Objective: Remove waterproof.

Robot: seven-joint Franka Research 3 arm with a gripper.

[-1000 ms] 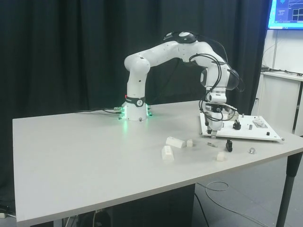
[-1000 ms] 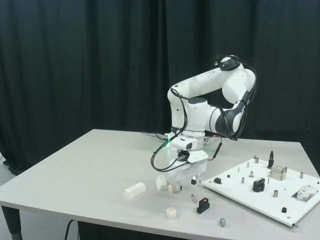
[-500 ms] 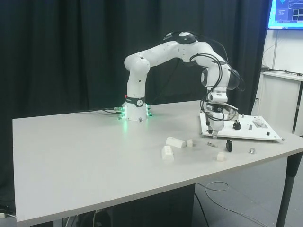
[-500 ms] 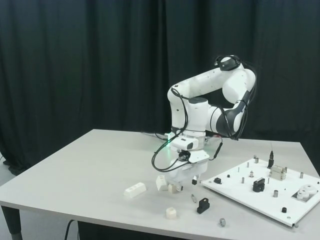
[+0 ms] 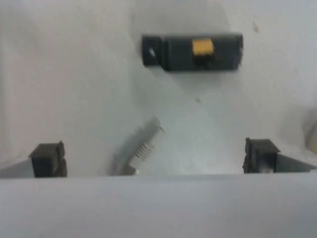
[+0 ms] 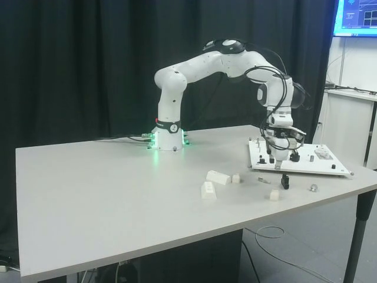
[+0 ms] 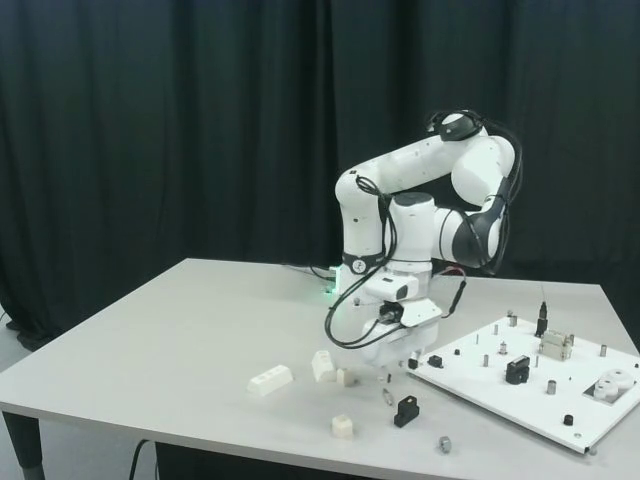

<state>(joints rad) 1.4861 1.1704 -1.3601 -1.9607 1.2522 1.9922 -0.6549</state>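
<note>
**Supervisor:** Where do things stand?

**Me:** I have the white arm (image 6: 224, 59) reaching over the near edge of the white board (image 6: 306, 167) on the grey table (image 6: 118, 188). The gripper (image 5: 153, 158) hangs low with its fingers (image 5: 48, 159) spread wide and nothing between them. Several small white blocks (image 7: 270, 380) and a black bracket (image 7: 406, 410) lie loose on the table beside the board.

**Supervisor:** And the waterproof part?

**Me:** I can't say which piece it is. Under the wrist I see a black connector (image 5: 192, 51) and a grey threaded pin (image 5: 143, 144). By my judgement nothing is grasped yet, so removal remains.

**Supervisor:** Any markings?

**Me:** None readable.
</note>
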